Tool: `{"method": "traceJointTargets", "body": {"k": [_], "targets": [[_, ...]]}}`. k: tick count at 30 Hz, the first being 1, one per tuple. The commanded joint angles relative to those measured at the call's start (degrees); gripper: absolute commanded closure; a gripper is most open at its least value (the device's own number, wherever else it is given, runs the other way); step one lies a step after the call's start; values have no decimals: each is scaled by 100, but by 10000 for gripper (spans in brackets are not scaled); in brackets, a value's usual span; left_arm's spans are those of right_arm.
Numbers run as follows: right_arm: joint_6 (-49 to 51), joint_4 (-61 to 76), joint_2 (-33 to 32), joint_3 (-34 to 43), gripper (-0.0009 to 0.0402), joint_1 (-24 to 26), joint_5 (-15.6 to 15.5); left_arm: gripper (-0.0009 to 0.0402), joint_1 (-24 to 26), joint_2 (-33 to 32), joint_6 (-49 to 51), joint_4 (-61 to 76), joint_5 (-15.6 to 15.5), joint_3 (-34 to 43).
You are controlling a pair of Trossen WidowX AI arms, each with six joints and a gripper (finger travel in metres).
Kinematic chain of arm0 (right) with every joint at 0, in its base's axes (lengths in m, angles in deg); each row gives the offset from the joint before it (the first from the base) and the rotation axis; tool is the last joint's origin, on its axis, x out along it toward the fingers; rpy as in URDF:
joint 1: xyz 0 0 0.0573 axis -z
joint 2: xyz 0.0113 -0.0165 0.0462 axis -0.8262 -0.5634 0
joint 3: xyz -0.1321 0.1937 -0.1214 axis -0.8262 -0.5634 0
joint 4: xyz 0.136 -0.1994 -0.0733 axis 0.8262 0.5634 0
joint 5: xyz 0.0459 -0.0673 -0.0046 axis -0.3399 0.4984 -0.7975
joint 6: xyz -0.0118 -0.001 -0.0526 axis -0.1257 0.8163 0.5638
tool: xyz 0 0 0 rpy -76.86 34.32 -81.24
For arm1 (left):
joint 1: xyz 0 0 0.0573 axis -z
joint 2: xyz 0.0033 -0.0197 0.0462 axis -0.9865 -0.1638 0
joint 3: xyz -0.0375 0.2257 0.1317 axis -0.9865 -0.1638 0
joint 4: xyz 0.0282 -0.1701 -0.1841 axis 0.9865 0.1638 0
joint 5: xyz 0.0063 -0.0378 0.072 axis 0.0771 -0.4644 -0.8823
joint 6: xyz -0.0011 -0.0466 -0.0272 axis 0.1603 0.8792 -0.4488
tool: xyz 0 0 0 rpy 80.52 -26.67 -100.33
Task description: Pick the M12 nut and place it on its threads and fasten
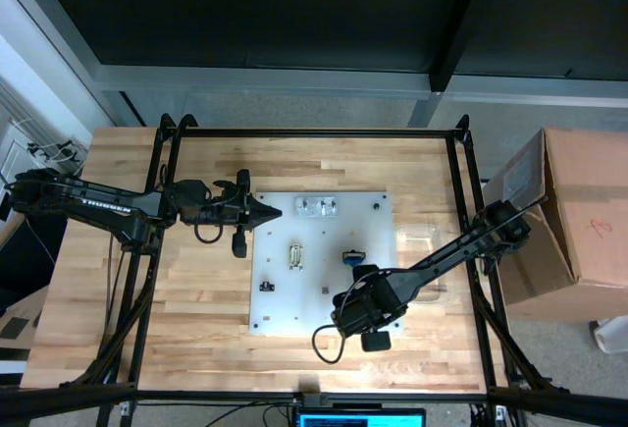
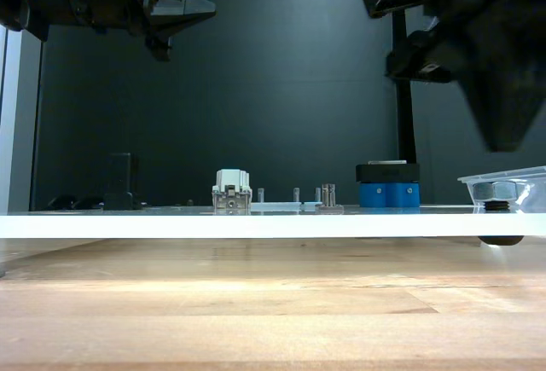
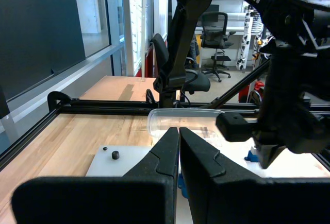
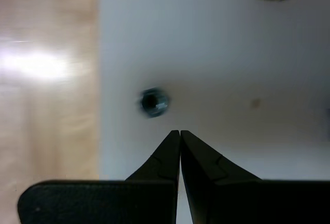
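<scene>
The small silver nut (image 2: 493, 190) sits on top of its black ribbed stud (image 2: 495, 206) at the board's near right edge, with ribs still showing beneath it. The right wrist view looks down on the nut (image 4: 154, 102), standing on the white board (image 4: 232, 69) free of any gripper. My right gripper (image 4: 180, 131) hovers above and just beside it, fingers shut on nothing. In the high view the right gripper (image 1: 339, 317) covers that spot. My left gripper (image 1: 267, 213) hangs shut and empty high over the board's far left edge.
A clear tray (image 1: 432, 240) lies right of the white board (image 1: 285, 309), behind the stud in the low view. On the board stand a blue-and-black block (image 2: 388, 185), a white connector (image 2: 231, 192) and small silver posts (image 2: 328, 194). A cardboard box (image 1: 579, 221) sits far right.
</scene>
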Motion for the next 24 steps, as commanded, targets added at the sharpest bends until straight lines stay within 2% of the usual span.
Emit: {"method": "traceJointTargets", "body": {"k": [1, 7, 11, 22, 24], "targets": [[79, -59, -37, -70, 393, 0, 103, 393, -2, 0, 0, 2, 2, 0], [76, -345, -37, -304, 393, -9, 31, 393, 0, 0, 0, 9, 2, 0], [55, -654, -35, -501, 393, -20, -562, 393, -2, 0, 0, 0, 2, 0], [-68, -678, -31, -520, 393, -42, -619, 393, 0, 0, 0, 2, 2, 0], [-70, -745, -33, -520, 393, -44, -1156, 393, -2, 0, 0, 0, 2, 0]]}}
